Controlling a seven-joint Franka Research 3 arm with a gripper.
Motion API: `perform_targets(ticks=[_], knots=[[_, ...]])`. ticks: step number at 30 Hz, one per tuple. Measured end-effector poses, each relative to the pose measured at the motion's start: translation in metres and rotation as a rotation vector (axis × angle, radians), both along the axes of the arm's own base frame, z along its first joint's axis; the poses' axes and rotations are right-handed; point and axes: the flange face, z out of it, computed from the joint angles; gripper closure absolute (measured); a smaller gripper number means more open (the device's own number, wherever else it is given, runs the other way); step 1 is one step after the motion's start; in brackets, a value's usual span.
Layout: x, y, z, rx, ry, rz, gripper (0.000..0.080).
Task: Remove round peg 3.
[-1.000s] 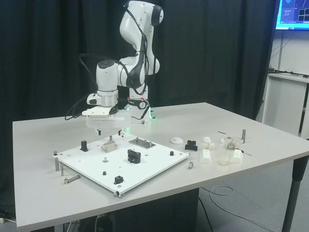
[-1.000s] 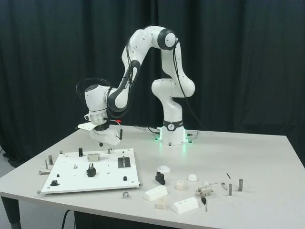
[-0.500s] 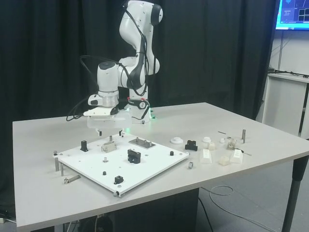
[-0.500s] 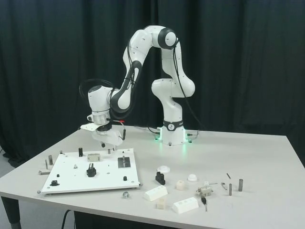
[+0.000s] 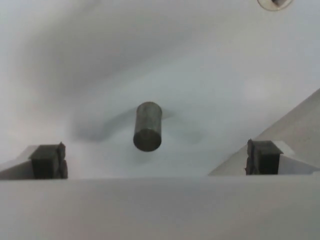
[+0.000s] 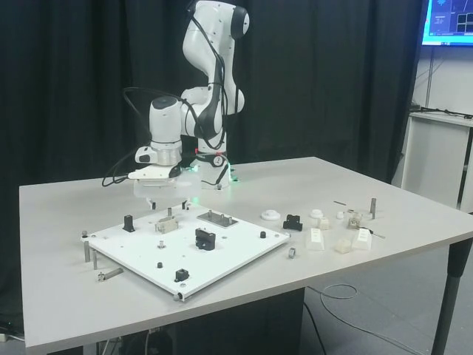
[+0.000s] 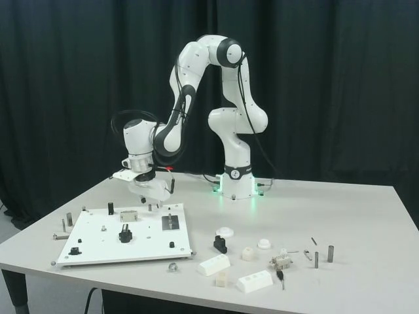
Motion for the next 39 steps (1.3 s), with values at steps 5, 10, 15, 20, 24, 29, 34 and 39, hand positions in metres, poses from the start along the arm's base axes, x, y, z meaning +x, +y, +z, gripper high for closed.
perform_targets(ticks=[5, 10, 15, 20, 24, 29, 34, 39], knots=[[0.000, -0.001, -0.001, -0.001, -0.014, -0.008, 0.0003], [-0.001, -0.001, -0.002, 0.003, -0.028, -0.009, 0.0003], [-0.001, -0.002, -0.003, 0.004, -0.041, -0.006, 0.0003], [0.000, -0.003, -0.005, 0.004, -0.053, -0.007, 0.0003], [0.000, -0.003, -0.007, 0.001, -0.059, -0.007, 0.0003], [0.000, -0.002, -0.010, 0.000, -0.063, -0.001, 0.0003], [0.002, -0.002, -0.012, -0.008, -0.062, 0.004, 0.0003], [0.003, 0.000, -0.015, -0.018, -0.060, 0.011, 0.0003]])
